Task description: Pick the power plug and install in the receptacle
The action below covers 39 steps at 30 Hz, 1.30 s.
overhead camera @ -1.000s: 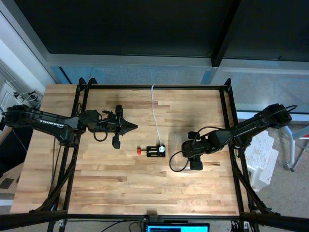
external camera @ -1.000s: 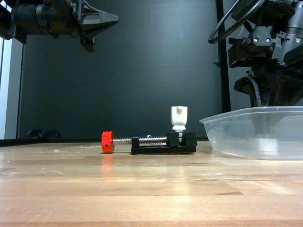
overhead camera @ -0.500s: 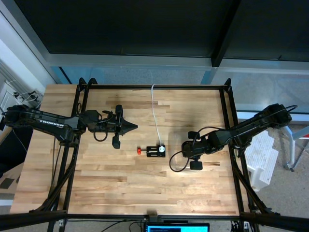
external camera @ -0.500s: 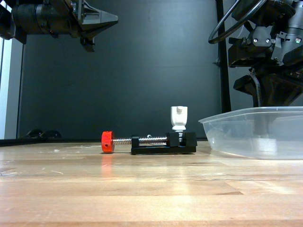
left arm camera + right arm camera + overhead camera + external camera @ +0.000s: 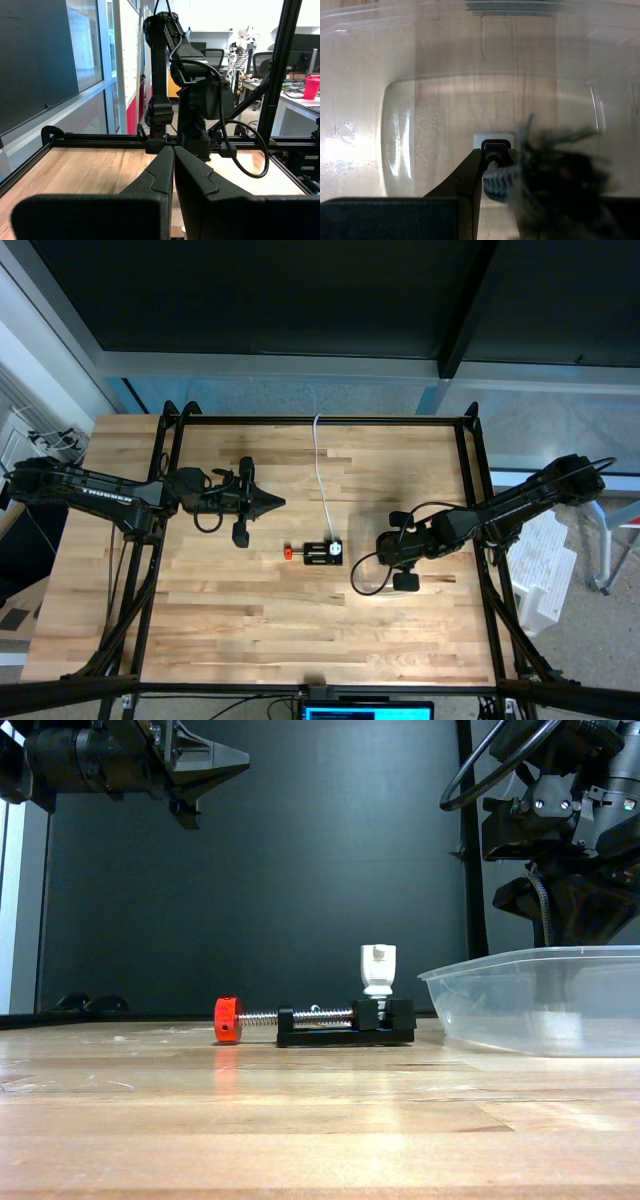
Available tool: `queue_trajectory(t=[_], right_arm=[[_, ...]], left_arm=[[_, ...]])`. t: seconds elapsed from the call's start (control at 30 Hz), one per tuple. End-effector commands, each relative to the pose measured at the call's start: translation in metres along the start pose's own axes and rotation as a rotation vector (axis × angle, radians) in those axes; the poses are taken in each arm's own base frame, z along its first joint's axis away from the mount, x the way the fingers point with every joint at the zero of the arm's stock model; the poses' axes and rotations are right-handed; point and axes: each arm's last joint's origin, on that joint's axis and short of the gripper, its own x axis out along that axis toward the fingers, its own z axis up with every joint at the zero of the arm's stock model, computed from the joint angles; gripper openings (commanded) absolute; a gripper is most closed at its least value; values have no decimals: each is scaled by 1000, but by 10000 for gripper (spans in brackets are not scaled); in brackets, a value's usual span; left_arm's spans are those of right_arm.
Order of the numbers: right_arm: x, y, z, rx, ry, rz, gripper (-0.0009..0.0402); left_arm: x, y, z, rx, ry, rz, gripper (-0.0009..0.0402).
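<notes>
The power plug (image 5: 495, 149), a small black body with a braided lead, sits between the fingers of my right gripper (image 5: 495, 155), which is shut on it. Just beyond it a small white block (image 5: 492, 137) lies on the floor of the clear tray (image 5: 395, 50). The right gripper (image 5: 392, 565) points down into that tray (image 5: 365, 578). The receptacle (image 5: 336, 548) stands upright in a black clamp (image 5: 315, 552) with a red knob (image 5: 288, 552) at mid-table, left of the tray. My left gripper (image 5: 278, 503) hovers high over the left side, shut and holding nothing.
A long white cable (image 5: 320, 465) runs from the receptacle (image 5: 378, 965) to the table's far edge. A black frame (image 5: 320, 421) borders the table on the far, left and right sides. The tray's rim (image 5: 520, 960) rises beside the clamp.
The right gripper has risen a little inside the tray over the last second. The tray's near rim has shifted slightly to the left. The left arm has not moved.
</notes>
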Motion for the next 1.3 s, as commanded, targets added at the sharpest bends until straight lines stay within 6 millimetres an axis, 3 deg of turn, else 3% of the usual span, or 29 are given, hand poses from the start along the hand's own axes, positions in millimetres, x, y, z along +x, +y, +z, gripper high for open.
queue_trajectory(t=[0.03, 0.37, 0.9, 1.13, 1.3], right_arm=[[-3, 0, 0, 2, -11, 4, -1], [-16, -2, 2, 11, -52, 16, 0], [-74, -6, 28, 14, -96, 24, 0], [-78, -7, 30, 19, -103, 5, 0], [-75, -6, 44, 27, -109, -4, 0]], left_arm=[[0, 0, 0, 0, 0, 0, 0], [0, 0, 0, 0, 0, 0, 0], [0, 0, 0, 0, 0, 0, 0], [0, 0, 0, 0, 0, 0, 0], [0, 0, 0, 0, 0, 0, 0]])
